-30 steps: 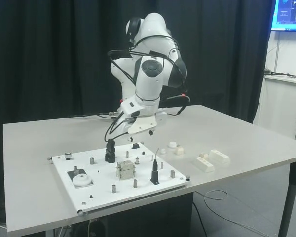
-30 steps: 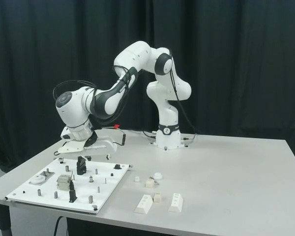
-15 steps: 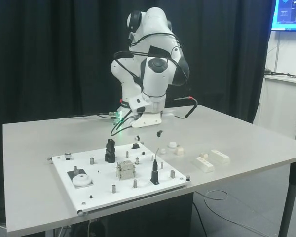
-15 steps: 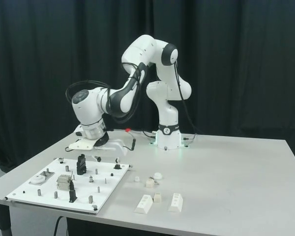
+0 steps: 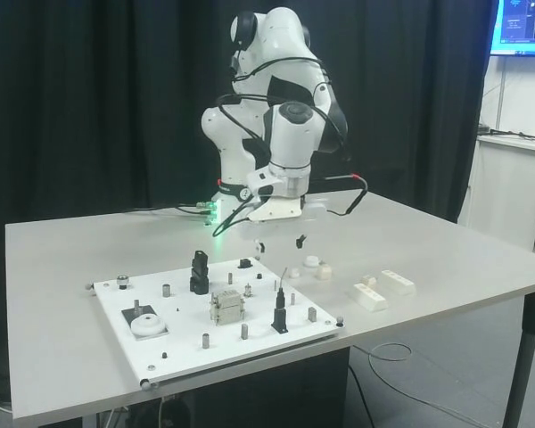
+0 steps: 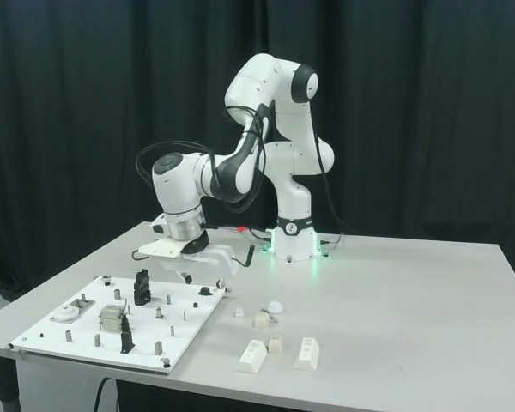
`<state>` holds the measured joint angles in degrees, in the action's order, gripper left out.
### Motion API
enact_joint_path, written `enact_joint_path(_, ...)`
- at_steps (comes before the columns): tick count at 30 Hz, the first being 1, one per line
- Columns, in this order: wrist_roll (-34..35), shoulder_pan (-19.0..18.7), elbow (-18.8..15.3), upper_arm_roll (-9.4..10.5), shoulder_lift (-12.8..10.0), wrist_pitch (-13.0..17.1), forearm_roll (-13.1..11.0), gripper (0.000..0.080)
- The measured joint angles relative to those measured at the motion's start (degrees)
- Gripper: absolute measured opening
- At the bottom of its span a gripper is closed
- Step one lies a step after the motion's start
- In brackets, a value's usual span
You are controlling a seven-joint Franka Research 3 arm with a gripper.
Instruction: Pick small gear.
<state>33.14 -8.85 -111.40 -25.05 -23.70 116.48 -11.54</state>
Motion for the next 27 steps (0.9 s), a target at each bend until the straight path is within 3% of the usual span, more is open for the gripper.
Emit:
enact_joint_path(15, 7.3, -2.9, -8.7, -0.01, 4.7, 9.5, 0.0, 0.08)
enact_joint_path(27, 13.4, -5.3, -17.1, -0.01, 8.0, 19.9, -1.1, 0.08)
